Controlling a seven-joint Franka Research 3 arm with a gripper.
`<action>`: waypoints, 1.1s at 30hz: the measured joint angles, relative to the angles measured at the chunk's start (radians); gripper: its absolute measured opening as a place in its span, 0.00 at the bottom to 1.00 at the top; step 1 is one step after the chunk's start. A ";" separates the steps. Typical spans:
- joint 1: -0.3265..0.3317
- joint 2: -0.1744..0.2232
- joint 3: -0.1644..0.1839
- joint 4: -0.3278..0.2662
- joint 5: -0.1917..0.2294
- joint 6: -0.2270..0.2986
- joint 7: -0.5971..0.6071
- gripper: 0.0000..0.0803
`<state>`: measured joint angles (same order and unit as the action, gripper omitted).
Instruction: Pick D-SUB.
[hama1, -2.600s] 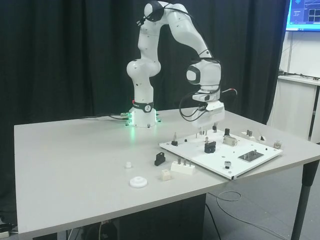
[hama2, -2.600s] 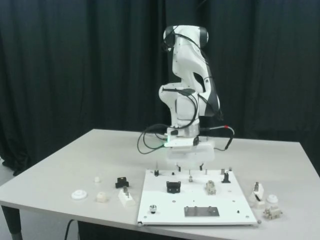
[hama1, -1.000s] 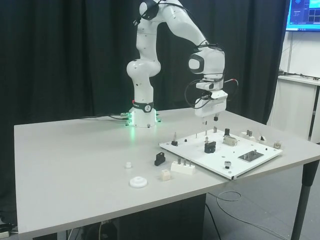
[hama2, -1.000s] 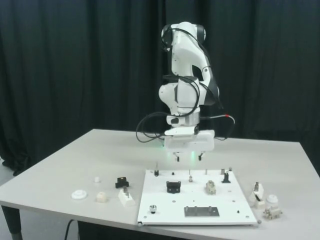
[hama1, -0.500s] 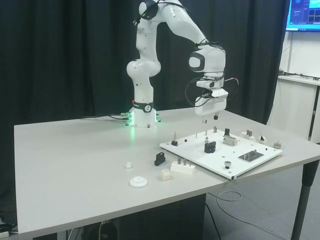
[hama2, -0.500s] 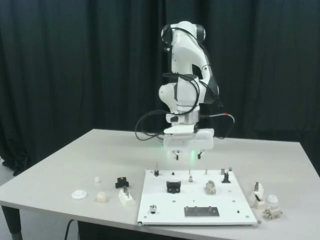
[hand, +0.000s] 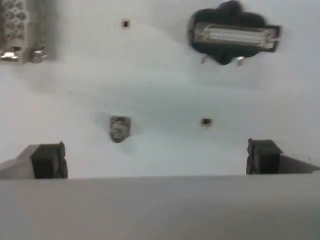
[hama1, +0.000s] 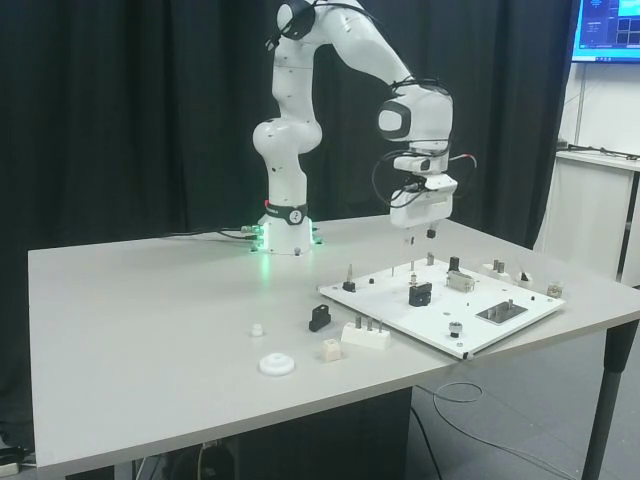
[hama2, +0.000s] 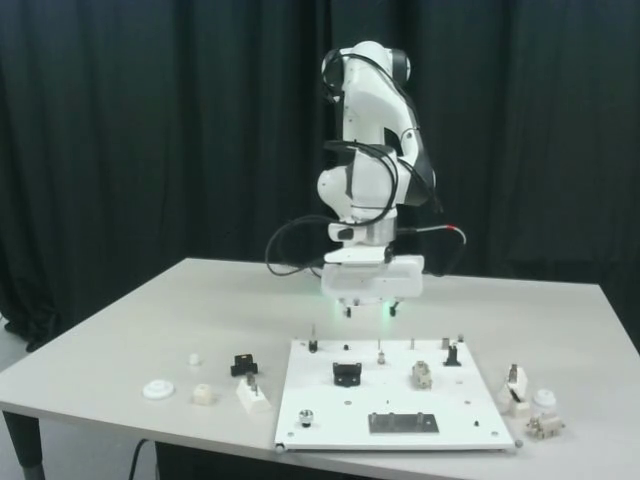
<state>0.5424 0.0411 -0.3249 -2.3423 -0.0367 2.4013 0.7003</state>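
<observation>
Right now I am holding the gripper (hama2: 369, 310) spread wide and empty, hovering above the white board (hama2: 460, 418), with the D-SUB (hand: 231, 36) lying below.

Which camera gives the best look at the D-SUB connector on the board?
The wrist view: the D-SUB shows its pin face from above. The first room view and second room view show only a small black block.

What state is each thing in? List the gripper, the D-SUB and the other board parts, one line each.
White two-finger gripper: open, empty, raised above the board.
Black D-SUB connector with a grey metal face: seated on the board, not gripped.
Grey multi-pin connector: on the board, untouched.
Small grey metal stud: upright on the board.
White flat board: lying flat on the grey table.
</observation>
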 joint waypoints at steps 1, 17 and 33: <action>-0.004 0.000 0.000 0.002 -0.009 0.000 0.000 1.00; -0.137 0.008 -0.002 0.062 -0.089 0.000 -0.137 1.00; -0.286 0.032 -0.005 0.105 -0.092 -0.040 -0.333 1.00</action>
<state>0.2564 0.0732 -0.3295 -2.2378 -0.1291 2.3613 0.3672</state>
